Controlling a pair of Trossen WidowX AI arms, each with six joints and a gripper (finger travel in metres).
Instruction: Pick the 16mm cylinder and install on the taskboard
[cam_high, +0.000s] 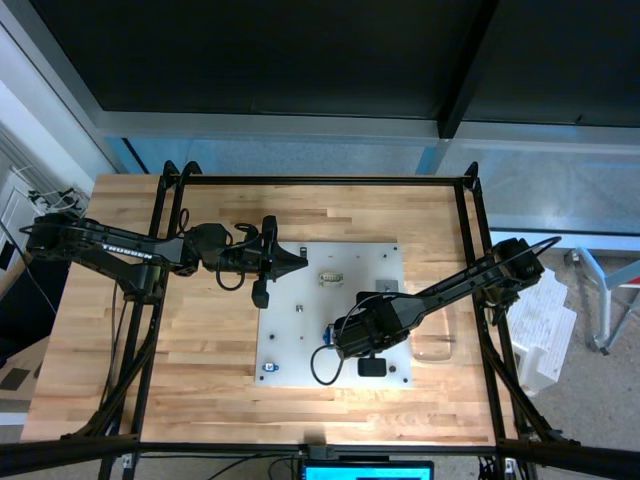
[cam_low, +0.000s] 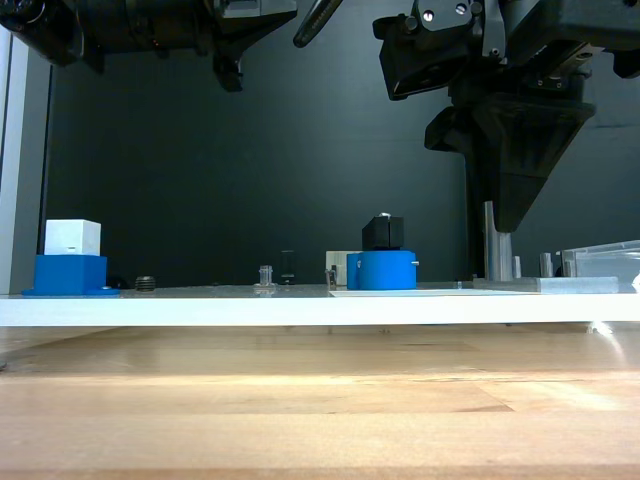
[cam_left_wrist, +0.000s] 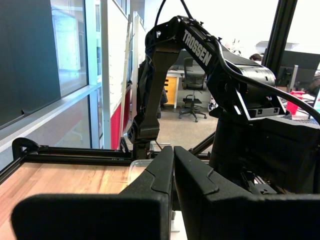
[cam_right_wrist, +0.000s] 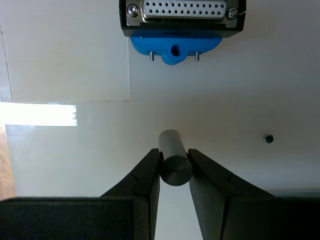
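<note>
Right gripper (cam_right_wrist: 173, 159) low over taskboard (cam_right_wrist: 250, 75), pinching upright 16mm cylinder (cam_right_wrist: 175, 165); hold vertical, lower straight, release only once seated. Beyond, left gripper (cam_left_wrist: 173, 150) pressed closed, parked above taskboard's far-left edge

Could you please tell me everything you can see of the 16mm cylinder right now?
The 16mm cylinder is a short, smooth, dull grey metal peg with a flat round end. It stands upright, pinched by the right tool above the white taskboard, near the blue fitting; whether its lower end touches the board is unclear. The left tool hovers shut at the board's far left edge.
</note>
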